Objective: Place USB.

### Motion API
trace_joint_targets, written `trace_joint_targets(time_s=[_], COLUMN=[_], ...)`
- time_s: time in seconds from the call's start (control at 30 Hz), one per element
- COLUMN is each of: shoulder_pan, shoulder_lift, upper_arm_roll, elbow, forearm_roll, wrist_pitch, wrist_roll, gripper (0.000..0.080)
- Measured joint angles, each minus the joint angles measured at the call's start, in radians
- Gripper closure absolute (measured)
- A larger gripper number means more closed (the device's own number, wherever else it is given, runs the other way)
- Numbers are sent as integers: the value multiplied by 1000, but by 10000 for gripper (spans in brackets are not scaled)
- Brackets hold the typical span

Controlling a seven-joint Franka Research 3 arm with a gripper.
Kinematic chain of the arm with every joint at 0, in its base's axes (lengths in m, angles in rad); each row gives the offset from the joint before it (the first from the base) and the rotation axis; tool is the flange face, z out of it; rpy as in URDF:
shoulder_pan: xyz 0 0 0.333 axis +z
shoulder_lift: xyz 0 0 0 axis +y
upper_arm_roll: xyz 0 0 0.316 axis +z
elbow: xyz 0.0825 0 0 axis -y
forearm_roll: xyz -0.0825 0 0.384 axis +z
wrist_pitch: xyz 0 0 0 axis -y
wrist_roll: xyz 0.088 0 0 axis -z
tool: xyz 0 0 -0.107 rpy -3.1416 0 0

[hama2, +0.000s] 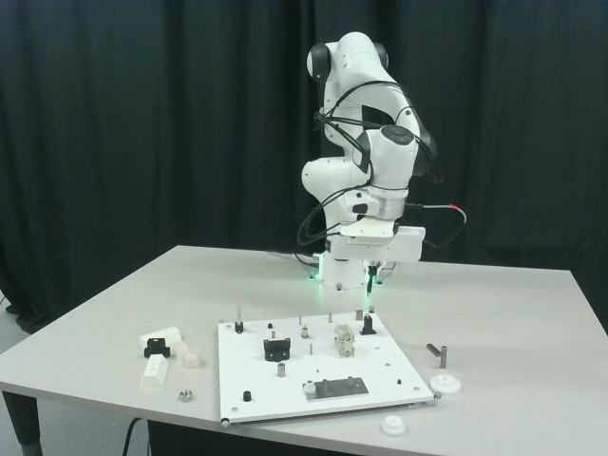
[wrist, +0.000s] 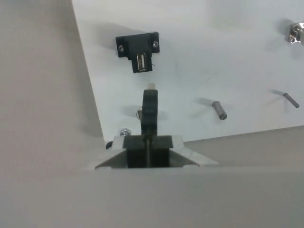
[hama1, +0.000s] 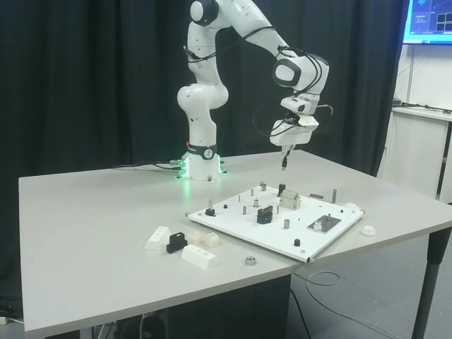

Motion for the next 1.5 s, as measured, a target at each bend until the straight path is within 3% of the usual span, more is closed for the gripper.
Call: trace_joint_targets(time_s=[1.1,1.23,1.5], shoulder_pan=[1,7,28], shoulder_lift=[0,0,14], upper_arm_roll=[3,10,53], elbow=[0,-2,-4], forearm_roll=[1,23,110], wrist_pitch=[1,4,43], wrist_roll=[36,48,78], gripper=[782,782,782])
